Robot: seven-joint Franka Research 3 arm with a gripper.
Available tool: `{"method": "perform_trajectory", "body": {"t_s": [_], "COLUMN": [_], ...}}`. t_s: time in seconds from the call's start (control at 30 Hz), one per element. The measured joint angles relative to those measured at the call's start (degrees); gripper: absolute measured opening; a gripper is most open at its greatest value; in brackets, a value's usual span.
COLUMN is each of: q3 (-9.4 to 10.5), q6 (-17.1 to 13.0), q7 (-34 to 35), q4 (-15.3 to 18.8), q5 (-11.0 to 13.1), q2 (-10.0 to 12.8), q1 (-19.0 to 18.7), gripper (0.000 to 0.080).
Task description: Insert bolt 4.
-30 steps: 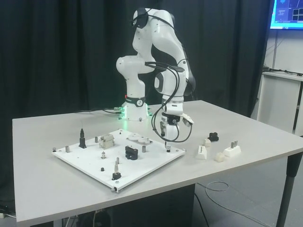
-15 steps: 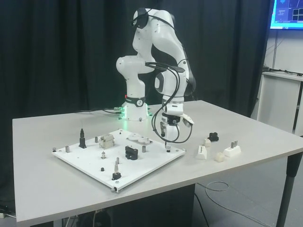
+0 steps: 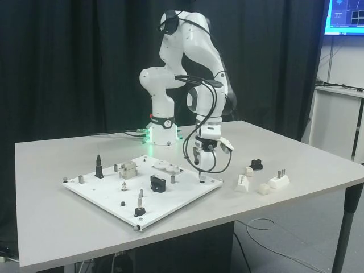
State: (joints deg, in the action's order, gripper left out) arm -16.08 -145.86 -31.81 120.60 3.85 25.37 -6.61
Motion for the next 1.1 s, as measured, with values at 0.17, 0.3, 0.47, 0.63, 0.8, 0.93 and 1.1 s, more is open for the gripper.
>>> {"method": "perform_trajectory", "body": {"t_s": [0.17, 0.3, 0.47, 0.63, 0.8, 0.93, 1.1], "q3": [-0.01, -0.03, -0.02, -0.02, -0.02, -0.02, -0.02], "q6": [0.0, 0.4, 1.2, 1.7, 1.7, 1.7, 1.7], "q7": [-0.5, -0.5, -0.5, -0.5, -0.5, -0.5, -0.5], "q4": [-0.3, -0.8, -1.2, -1.5, -1.6, -1.6, -1.6], "q5": [0.3, 0.3, 0.3, 0.3, 0.4, 0.7, 1.0], "q2": [0.3, 0.7, 0.9, 1.0, 1.1, 1.1, 1.1], "q1": [0.0, 0.1, 0.1, 0.1, 0.1, 0.2, 0.2], "gripper": [0.0243, 0.0243, 0.0243, 0.0243, 0.0243, 0.0243, 0.0243]}}
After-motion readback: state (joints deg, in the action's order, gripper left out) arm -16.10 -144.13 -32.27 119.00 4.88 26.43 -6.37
